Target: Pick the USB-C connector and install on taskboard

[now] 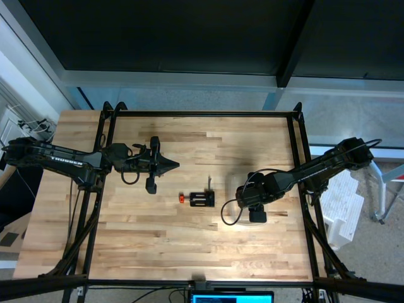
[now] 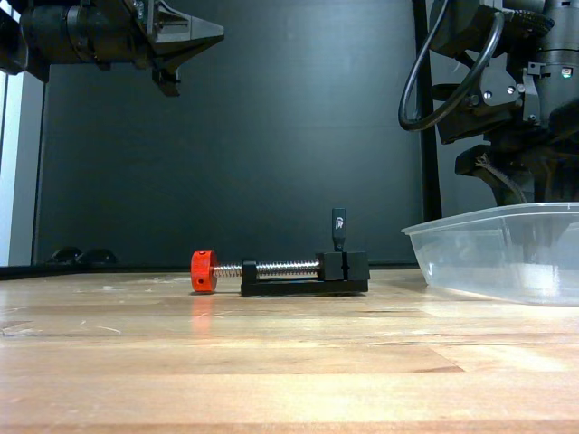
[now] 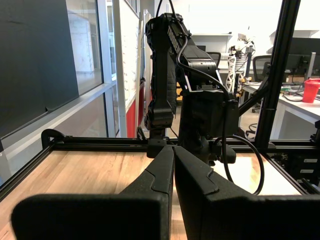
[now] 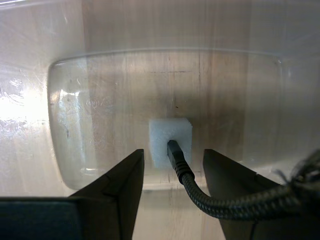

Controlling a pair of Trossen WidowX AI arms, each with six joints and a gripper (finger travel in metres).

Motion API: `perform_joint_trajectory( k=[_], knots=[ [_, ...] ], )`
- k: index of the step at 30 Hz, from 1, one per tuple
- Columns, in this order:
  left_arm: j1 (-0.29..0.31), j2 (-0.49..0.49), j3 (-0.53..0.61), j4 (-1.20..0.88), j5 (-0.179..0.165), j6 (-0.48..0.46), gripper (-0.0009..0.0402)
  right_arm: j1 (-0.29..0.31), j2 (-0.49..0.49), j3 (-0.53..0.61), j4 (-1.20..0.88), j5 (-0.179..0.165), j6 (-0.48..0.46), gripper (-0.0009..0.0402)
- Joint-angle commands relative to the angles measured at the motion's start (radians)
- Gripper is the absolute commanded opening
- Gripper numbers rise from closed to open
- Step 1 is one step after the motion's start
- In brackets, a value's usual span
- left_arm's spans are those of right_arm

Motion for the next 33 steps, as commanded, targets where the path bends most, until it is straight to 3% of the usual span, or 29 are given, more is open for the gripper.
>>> perform_joint_trajectory(
  k=[1,5,8,21,33],
  knots=[
    [0.0,0.0,0.0,0.0,0.0,0.0,0.0,0.001,-0.002,0.0,0.001,0.001,0.0,0.0133],
    [0.0,0.0,0.0,0.0,0.0,0.0,0.0,0.002,-0.002,0.0,0.001,0.006,0.0,0.0109],
    [0.0,0.0,0.0,0.0,0.0,0.0,0.0,0.002,-0.002,0.0,0.001,0.027,0.001,0.0092],
    [0.0,0.0,0.0,0.0,0.0,0.0,0.0,0.003,-0.002,0.0,-0.004,0.026,0.001,0.0019],
    [0.0,0.0,0.0,0.0,0.0,0.0,0.0,0.004,-0.016,0.0,-0.004,0.025,0.001,-0.0001]
  ],
)
